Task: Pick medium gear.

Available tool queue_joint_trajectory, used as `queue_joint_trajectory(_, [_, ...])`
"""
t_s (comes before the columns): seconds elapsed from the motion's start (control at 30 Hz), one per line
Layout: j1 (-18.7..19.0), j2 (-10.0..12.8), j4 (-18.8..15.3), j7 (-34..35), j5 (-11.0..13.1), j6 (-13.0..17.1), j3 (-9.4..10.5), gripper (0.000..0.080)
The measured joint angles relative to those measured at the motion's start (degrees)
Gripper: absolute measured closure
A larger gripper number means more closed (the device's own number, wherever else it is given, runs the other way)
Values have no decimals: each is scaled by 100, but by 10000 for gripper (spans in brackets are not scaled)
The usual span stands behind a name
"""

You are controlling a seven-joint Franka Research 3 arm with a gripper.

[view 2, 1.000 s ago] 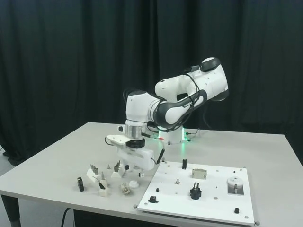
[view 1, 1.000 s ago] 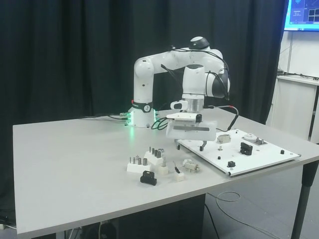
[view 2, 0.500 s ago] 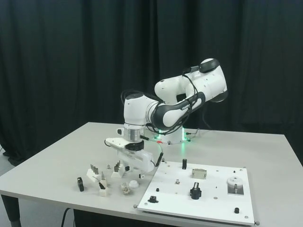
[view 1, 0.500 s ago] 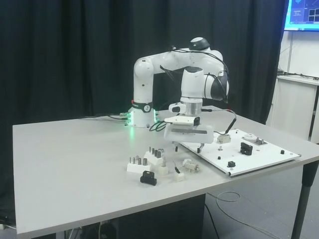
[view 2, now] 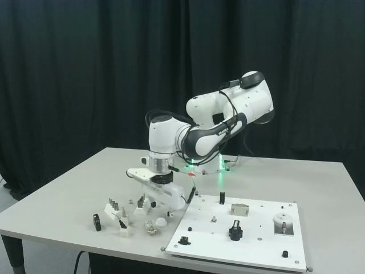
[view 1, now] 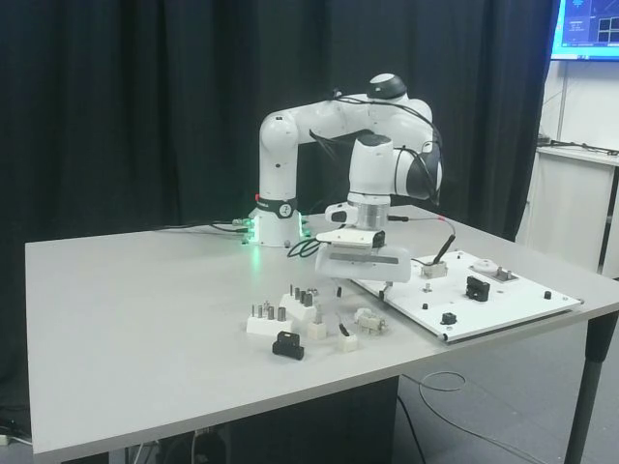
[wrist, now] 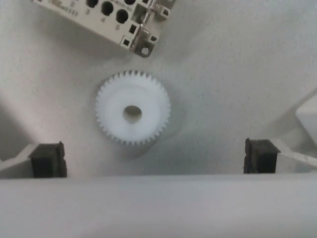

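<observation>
Two black fingertips frame my wrist view, one [wrist: 48,159] on each side and well apart, so I read the pincer [wrist: 153,157] as spread wide with nothing between its pads. I hold it that way because the medium gear [wrist: 133,114] is broad, and the fingers have to clear its toothed rim before they can close on it.

That gear lies flat on the grey table [view 1: 135,290], white, bore facing up, apart from both fingertips. It sits off-centre between them, nearer one finger, so I judge the wrist needs a small sideways correction before going down. Just beside the gear, close to its teeth but not touching as far as I can tell, is the corner of a white connector block [wrist: 124,20] with round holes; I want to keep the fingers off that on closing.

From the second room view, the arm [view 2: 199,134] bends low with the hand over the gap between the small white part holders [view 2: 120,214] and the white assembly board [view 2: 245,234]. The gear [view 2: 161,222] rests there near the board's edge, below the hand.
</observation>
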Motion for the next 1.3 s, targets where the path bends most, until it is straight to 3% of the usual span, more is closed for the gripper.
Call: queue_joint_trajectory(1.3, [-64,19,112,0,242,544,406,3])
